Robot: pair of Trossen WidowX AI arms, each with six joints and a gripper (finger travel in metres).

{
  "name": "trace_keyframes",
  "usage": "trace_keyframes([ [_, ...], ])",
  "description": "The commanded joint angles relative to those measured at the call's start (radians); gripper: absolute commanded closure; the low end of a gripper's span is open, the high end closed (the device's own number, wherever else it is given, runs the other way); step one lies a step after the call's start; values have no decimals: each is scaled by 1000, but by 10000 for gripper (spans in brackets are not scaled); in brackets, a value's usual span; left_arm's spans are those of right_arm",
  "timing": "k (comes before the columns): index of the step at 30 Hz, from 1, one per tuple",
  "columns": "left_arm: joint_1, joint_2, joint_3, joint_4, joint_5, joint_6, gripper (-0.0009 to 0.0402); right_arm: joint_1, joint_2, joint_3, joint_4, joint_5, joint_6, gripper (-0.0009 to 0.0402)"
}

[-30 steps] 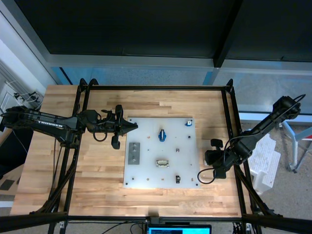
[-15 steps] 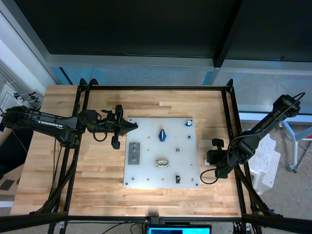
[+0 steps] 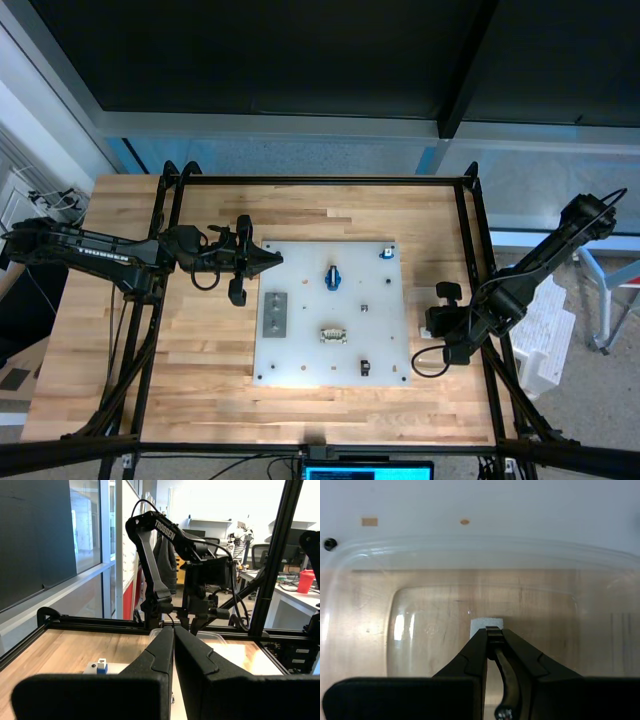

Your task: Pick the USB connector and install on taskboard

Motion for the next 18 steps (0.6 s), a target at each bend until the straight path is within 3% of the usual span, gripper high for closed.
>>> trace_keyframes([
  [1,0,0,0,0,0,0,393,-1,3,56,-55,-2,-2,393],
  [7,0,0,0,0,0,0,393,-7,27,146,-92,-2,-2,393],
  [18,0,0,0,1,0,0,393,-69,220,346,-129,6,-20,393],
])
